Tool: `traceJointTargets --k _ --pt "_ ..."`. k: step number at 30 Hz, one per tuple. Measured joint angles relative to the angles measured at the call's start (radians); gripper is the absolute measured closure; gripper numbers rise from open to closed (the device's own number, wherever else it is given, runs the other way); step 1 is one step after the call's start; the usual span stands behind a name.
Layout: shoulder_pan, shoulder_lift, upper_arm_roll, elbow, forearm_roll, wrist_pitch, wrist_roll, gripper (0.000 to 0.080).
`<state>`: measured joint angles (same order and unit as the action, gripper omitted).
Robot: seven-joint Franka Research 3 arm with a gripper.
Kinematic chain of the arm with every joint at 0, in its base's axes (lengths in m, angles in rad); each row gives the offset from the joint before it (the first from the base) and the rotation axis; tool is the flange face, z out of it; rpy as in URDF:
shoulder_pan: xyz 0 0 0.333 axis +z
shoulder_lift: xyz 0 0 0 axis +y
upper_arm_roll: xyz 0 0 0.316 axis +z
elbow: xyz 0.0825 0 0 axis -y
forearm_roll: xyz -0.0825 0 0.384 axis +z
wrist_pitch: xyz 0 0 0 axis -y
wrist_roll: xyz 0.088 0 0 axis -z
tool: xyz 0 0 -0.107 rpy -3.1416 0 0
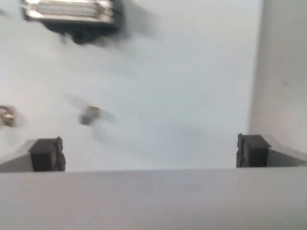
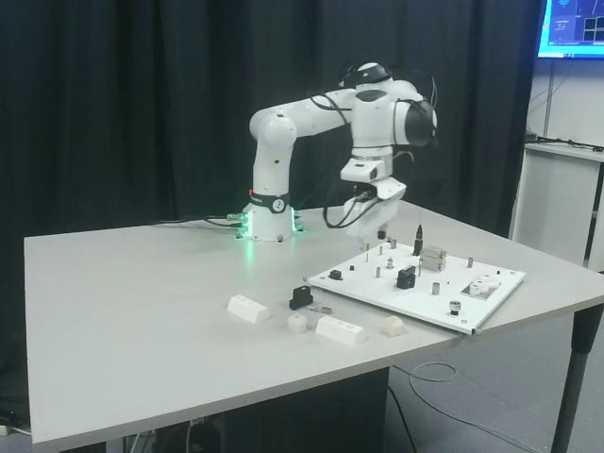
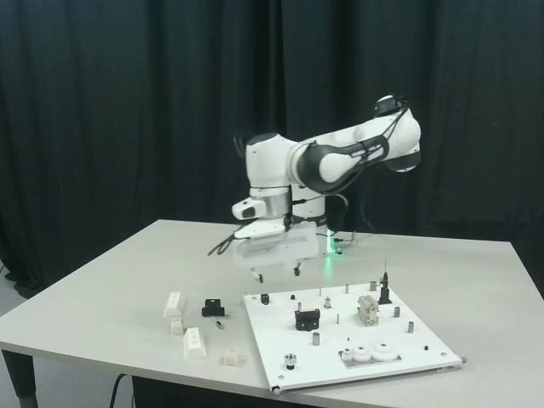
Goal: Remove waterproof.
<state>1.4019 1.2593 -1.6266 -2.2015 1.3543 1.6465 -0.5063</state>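
In the wrist view the claw (image 1: 148, 153) hangs wide open and empty over the white board (image 1: 168, 86), with a metal plug (image 1: 72, 12) ahead of it. From the first room view, the claw (image 2: 370, 229) floats above the board's (image 2: 415, 302) near corner. From the second, I cannot tell which board part is the waterproof one, so a descent might grab the wrong piece.
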Motion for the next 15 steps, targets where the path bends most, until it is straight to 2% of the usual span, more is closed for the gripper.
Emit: traceJointTargets --k 15 --pt "0.185 -0.005 0.0 0.03 0.0 0.019 0.23 0.0003"
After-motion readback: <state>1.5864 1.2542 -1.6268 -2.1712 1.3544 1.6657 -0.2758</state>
